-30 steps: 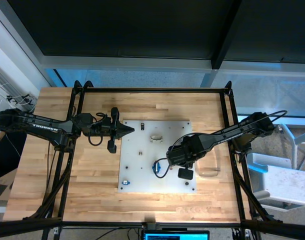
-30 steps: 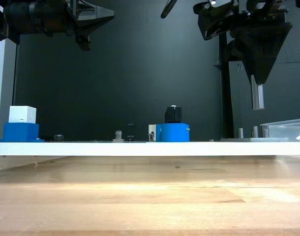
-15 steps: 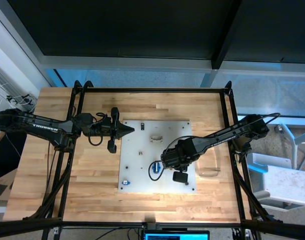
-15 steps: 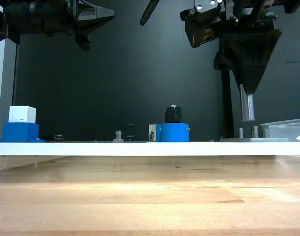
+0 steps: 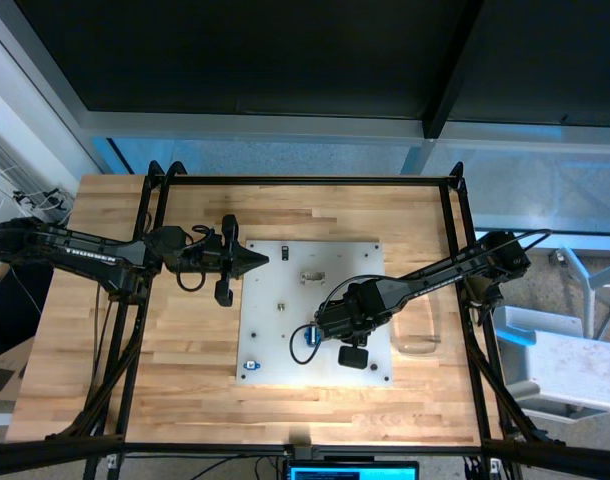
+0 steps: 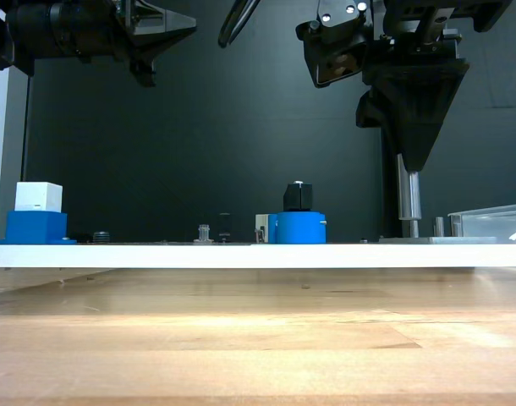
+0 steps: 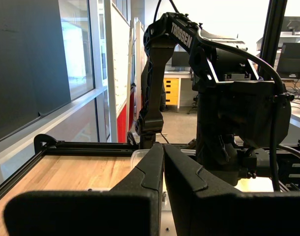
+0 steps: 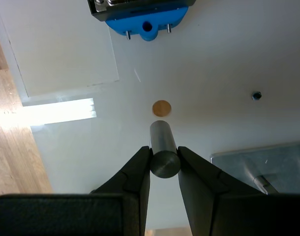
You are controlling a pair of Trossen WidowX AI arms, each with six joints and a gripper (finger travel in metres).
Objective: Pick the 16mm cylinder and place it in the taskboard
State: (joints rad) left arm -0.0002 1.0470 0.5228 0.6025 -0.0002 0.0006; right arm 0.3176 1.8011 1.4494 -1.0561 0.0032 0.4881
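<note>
**High view.** The left gripper (image 5: 257, 258) hangs over the left edge of the taskboard (image 5: 275, 345), pointing inward. The right gripper (image 5: 328, 322) is over the board's near-centre area, pointing down. The cylinder is hidden beneath it. A clear tray (image 5: 422, 335) lies on the table (image 5: 185, 390) just beside the board's right edge.

**Low view.** The right gripper (image 6: 408, 166) holds the cylinder (image 6: 408, 196) upright. The cylinder's lower end is close above the board (image 6: 241, 255), to the right of the blue fitting (image 6: 301, 228). The left gripper (image 6: 183, 30) is high above the board's left half.

**Left wrist view.** The left gripper (image 7: 163, 150) has its fingers pressed together, with nothing between them.

**Right wrist view.** The right gripper (image 8: 164, 153) has its fingers clamped on the top end of the cylinder (image 8: 163, 145). The cylinder's lower end is just beside a round hole (image 8: 161, 108) in the board (image 8: 214, 59). The grey metal block (image 8: 260, 160) is to one side, and the blue fitting (image 8: 145, 24) is beyond the hole.
</note>
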